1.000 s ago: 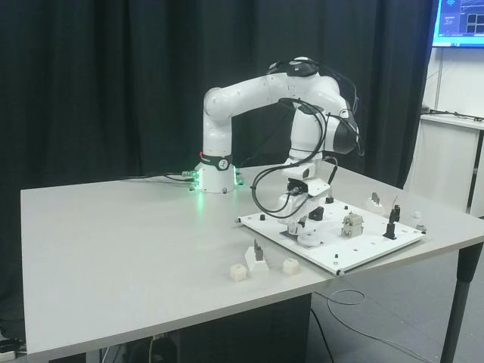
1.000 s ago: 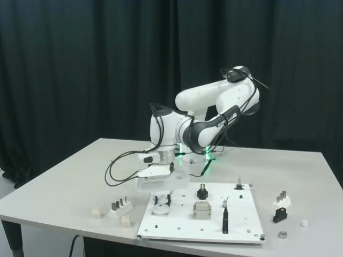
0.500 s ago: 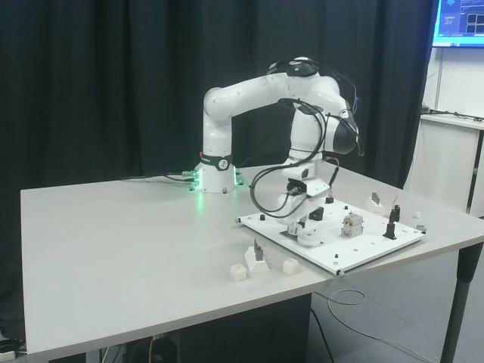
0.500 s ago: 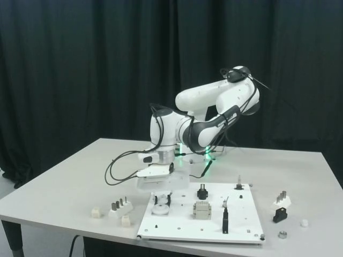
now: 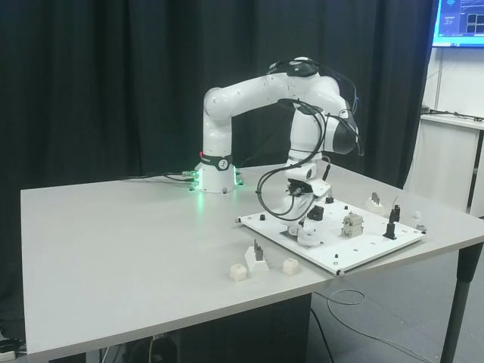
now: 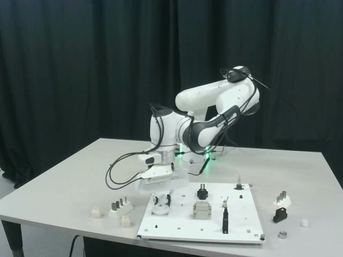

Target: Insert medium gear.

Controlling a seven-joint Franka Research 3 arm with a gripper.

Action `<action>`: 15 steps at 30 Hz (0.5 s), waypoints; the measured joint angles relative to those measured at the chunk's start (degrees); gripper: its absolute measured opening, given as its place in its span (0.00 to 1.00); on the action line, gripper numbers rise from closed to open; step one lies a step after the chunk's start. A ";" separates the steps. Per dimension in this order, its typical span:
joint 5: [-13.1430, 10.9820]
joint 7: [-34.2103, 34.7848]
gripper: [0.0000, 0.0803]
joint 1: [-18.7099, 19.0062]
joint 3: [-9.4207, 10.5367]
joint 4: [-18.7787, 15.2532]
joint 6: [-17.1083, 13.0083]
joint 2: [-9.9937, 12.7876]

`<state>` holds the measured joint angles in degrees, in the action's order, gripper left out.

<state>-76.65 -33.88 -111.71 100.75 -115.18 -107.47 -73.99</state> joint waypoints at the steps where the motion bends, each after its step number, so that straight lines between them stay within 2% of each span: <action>1: -0.10 1.32 0.49 0.00 -0.01 -0.04 -0.01 0.00; 7: -0.21 10.42 0.49 0.00 -0.02 -0.10 -0.05 0.00; 12: -0.21 10.57 0.49 0.00 0.00 -0.08 -0.06 0.00; 15: -0.21 7.79 0.49 0.00 0.03 -0.06 -0.06 0.00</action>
<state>-76.86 -26.09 -111.71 100.77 -115.24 -107.53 -73.99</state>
